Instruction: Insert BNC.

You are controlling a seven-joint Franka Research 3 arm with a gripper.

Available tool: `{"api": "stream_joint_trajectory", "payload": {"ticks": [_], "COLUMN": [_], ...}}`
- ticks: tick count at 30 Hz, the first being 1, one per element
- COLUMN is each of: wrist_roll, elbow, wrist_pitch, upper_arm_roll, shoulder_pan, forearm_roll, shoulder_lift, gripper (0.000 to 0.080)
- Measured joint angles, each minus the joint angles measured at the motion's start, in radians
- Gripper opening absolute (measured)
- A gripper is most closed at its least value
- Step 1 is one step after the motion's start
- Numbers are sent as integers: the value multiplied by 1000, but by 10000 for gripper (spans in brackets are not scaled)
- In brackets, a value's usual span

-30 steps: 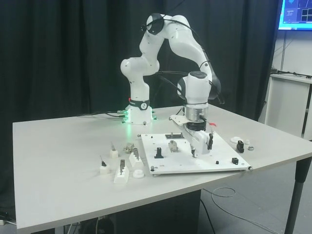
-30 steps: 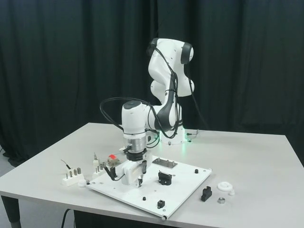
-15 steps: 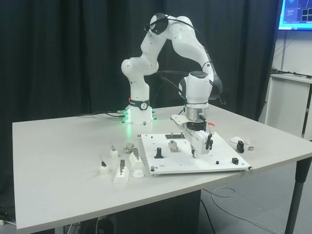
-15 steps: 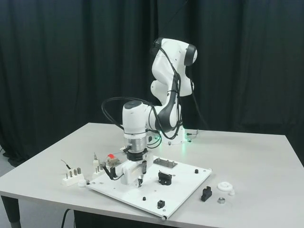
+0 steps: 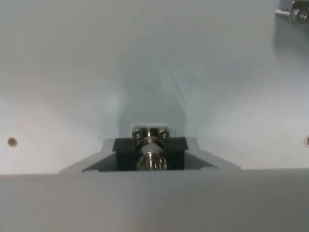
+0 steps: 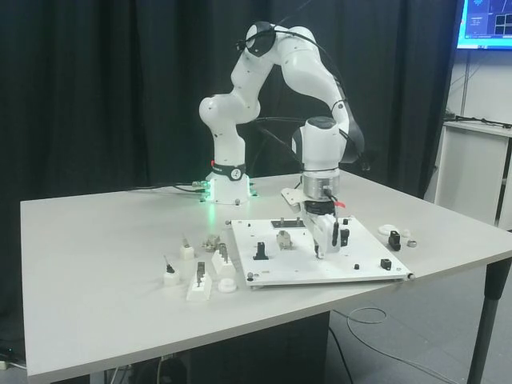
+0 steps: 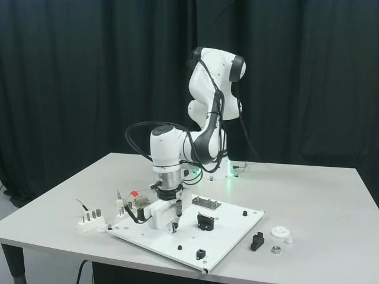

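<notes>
I hung low over the white board [image 6: 320, 268], and my gripper [image 7: 173, 223] was pinching the BNC connector [image 5: 150, 153] upright between its jaws (its metal barrel showed plainly from my wrist). The connector pointed down at the board, near a black bracket [image 7: 205, 222].

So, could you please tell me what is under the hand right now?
Under the hand lies the white board. The wrist view shows a metal BNC connector between its fingers, above bare board. The hand's body hides the connector's rear and whatever lies beneath it.
</notes>
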Motion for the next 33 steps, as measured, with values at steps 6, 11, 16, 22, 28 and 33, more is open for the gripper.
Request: {"api": "stream_joint_trajectory", "payload": {"ticks": [6, 11, 16, 22, 28, 33], "wrist_roll": [6, 6, 6, -8, -11, -18], "elbow": [0, 0, 0, 2, 5, 17], "wrist_pitch": [-1, -1, 1, 17, 25, 23], "upper_arm_roll": [-6, -13, -16, -21, -31, -50], "shoulder_pan": [5, 12, 15, 15, 16, 19], "forearm_roll": [11, 13, 14, 14, 14, 11], "shoulder_lift": [1, 3, 6, 18, 20, 20], "gripper": [121, 121, 142, 455, 455, 779]}}
